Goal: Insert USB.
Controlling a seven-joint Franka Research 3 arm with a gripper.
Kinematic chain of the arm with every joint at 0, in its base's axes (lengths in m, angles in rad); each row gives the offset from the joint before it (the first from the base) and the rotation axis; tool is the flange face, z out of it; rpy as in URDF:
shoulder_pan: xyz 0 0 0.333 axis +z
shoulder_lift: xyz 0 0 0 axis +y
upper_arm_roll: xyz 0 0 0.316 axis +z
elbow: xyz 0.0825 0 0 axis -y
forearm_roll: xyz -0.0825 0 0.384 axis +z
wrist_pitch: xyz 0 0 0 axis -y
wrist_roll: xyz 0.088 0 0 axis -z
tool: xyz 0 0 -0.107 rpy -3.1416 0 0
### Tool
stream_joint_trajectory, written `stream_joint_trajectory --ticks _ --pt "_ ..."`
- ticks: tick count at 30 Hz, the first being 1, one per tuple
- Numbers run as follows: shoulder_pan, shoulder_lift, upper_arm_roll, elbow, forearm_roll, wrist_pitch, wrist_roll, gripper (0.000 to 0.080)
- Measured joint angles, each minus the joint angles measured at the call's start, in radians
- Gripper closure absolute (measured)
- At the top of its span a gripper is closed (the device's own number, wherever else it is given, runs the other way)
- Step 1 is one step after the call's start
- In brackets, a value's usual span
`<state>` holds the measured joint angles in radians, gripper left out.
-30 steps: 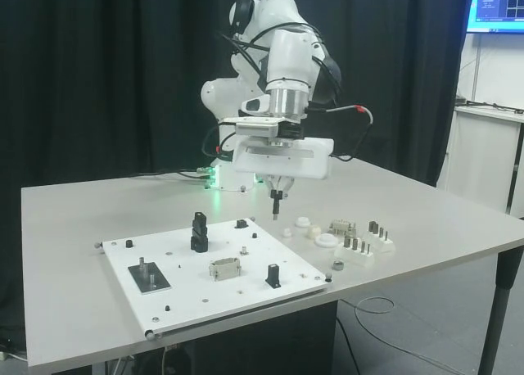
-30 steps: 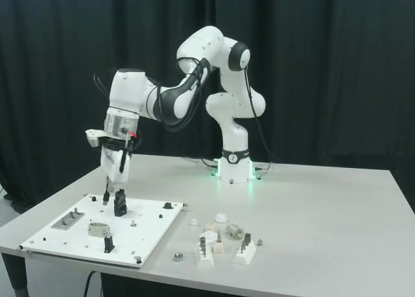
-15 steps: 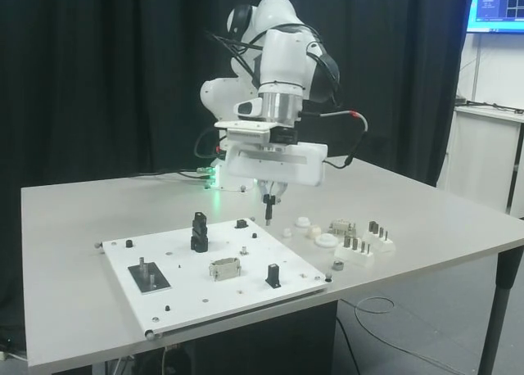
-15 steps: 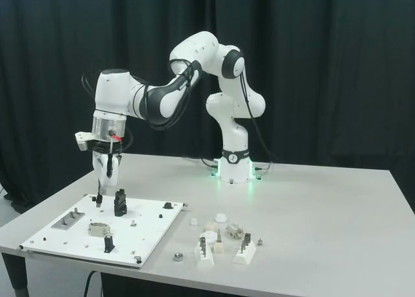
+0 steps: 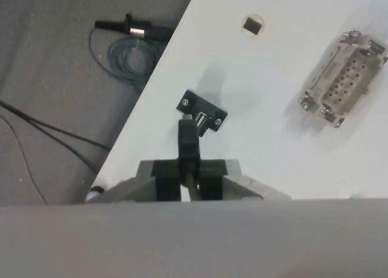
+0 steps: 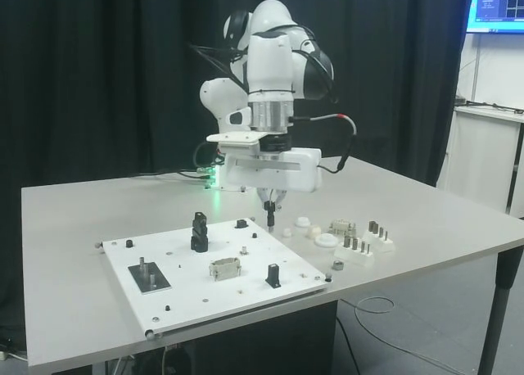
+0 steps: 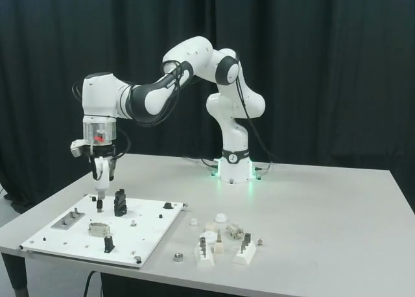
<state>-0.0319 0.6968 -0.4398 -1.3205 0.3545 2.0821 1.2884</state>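
My gripper [image 5: 189,176] is shut on a black USB plug [image 5: 188,141] that points down from between the fingers. In the wrist view the plug's tip hangs just short of the small black USB socket [image 5: 203,112], which is screwed to the white board [image 5: 273,138] close to its edge. The first room view shows the gripper [image 6: 270,219] hanging well above that socket [image 6: 273,275] at the board's front edge. From the second room view, the gripper [image 7: 99,193] is over the left part of the board [image 7: 65,242].
A grey multi-pin connector [image 5: 342,77] [image 6: 223,268] sits beside the socket. Also on the board are a tall black part [image 6: 198,232] and a plate with pegs [image 6: 147,275]. White blocks with pins [image 6: 364,246] lie beside the board. A coiled cable [image 5: 124,47] lies beyond its edge.
The arm has swung its wrist around and carried the plug from beside the board's far right edge to above the socket, a little lower. The gripper stays shut on the plug.
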Motion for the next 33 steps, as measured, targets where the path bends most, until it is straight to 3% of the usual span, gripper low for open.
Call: stream_joint_trajectory --ticks 11,25,33 --pt "-0.007 0.026 0.0 0.029 0.011 -0.025 0.036 0.0742" --pt "-0.008 0.077 -0.007 0.09 0.009 -0.071 0.215 0.0742" --pt "-0.012 0.104 -0.023 0.131 0.007 -0.115 0.25 0.0742"
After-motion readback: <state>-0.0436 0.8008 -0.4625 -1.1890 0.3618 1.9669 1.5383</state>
